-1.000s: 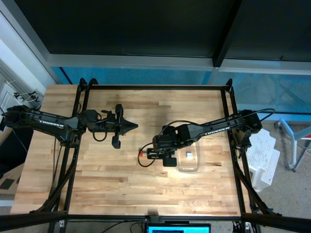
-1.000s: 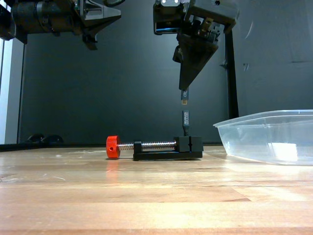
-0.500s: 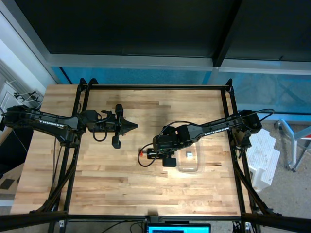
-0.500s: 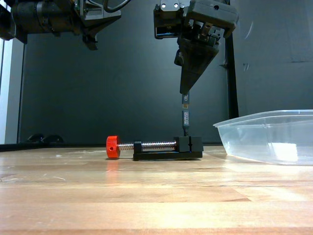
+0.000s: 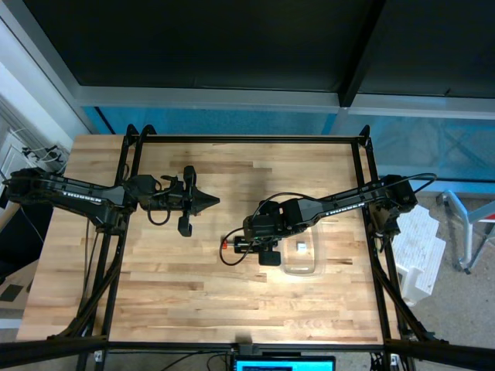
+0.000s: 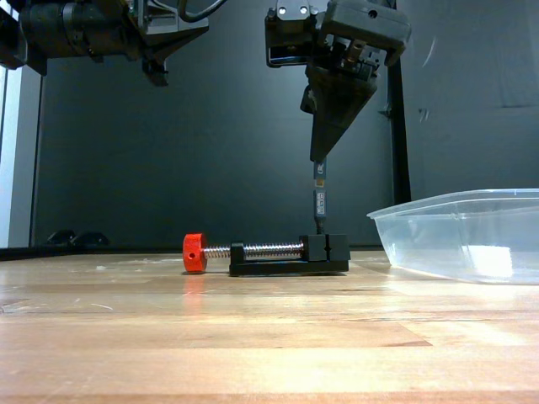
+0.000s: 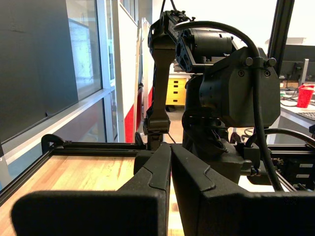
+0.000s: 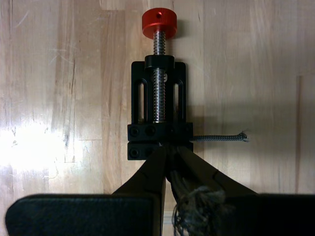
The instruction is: Pick the usb-c connector and install on the hub
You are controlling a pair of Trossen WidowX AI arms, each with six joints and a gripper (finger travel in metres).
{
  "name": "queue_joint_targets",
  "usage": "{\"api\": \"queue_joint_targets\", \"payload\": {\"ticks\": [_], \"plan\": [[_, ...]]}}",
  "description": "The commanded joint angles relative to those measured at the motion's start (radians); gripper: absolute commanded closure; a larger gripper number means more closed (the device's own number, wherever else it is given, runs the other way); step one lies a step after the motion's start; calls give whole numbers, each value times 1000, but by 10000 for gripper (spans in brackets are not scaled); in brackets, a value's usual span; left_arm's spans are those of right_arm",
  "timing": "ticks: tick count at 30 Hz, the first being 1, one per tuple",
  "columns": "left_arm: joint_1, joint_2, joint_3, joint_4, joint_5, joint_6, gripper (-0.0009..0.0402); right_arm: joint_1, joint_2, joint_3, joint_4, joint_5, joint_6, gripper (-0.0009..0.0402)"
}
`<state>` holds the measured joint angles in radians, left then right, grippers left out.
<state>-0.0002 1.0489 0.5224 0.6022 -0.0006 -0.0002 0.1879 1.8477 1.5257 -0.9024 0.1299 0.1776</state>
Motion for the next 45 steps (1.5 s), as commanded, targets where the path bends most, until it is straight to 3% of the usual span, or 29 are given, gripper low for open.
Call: {"api": "queue_joint_targets", "payload": {"ticks": [1,45], "plan": [[0,0,0,0,0,0,393,0,0,-7,8,0,2,393],[0,0,0,0,0,0,393,0,23,-23,24,-1,15,393]]}}
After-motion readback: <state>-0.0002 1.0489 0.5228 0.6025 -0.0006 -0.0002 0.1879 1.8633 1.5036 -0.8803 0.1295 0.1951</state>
